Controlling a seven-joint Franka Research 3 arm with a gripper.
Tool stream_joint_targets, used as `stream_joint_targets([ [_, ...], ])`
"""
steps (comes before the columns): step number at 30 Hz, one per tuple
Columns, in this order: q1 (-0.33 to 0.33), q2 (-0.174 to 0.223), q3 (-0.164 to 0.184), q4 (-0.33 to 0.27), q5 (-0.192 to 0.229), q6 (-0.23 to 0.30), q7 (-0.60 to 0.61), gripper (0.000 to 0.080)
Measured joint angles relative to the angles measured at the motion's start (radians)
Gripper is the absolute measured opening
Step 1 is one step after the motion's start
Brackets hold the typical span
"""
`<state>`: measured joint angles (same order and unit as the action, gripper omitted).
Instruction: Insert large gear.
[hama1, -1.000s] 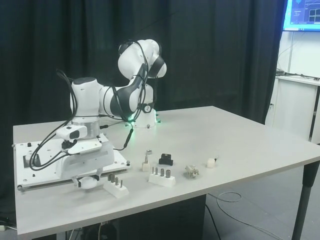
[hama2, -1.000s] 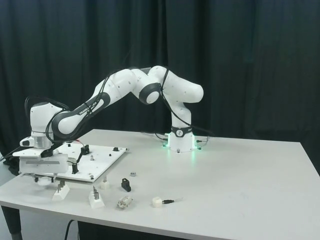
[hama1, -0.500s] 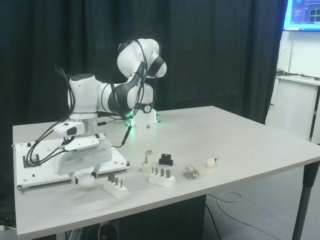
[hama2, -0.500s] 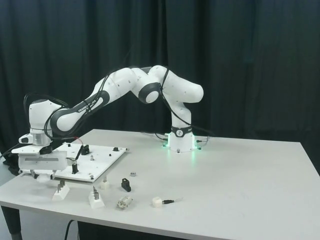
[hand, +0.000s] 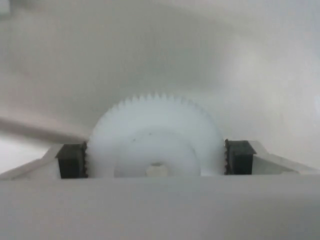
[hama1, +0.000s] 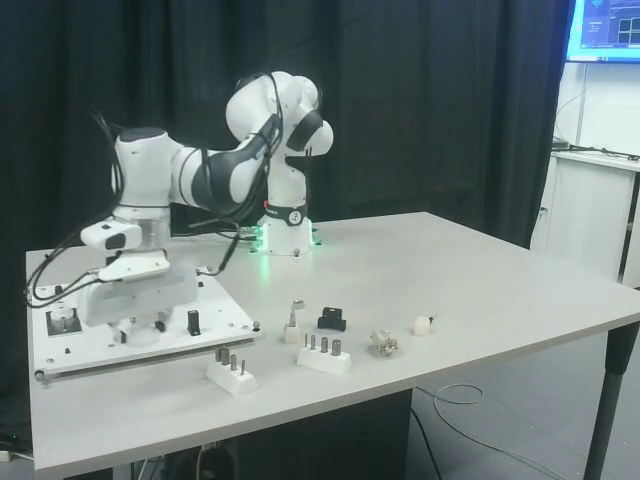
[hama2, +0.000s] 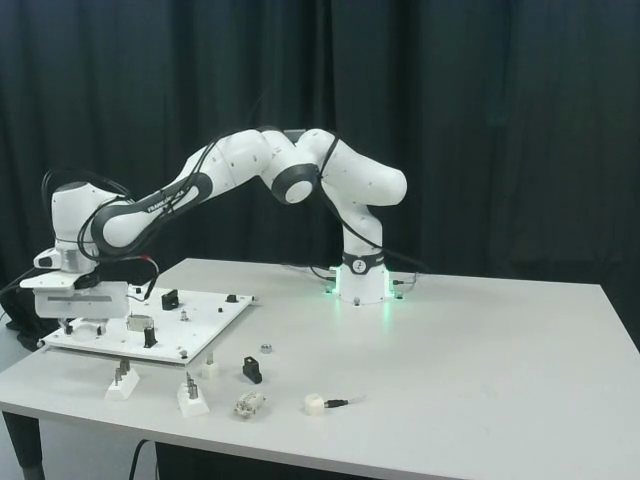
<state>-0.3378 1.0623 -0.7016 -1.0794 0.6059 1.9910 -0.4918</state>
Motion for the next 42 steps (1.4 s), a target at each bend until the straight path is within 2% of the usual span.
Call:
stream_joint_targets([
  [13, -0.068, -0.011, -0.041, 0.0, -0.009, -0.06, -0.08, 0.0594],
  [25, -0.145, -0.011, -0.041, -0.008, -0.002, -0.083, -0.174, 0.0594],
  [42, -0.199, -0.012, -0.041, -0.045, 0.048, -0.097, -0.275, 0.0594],
])
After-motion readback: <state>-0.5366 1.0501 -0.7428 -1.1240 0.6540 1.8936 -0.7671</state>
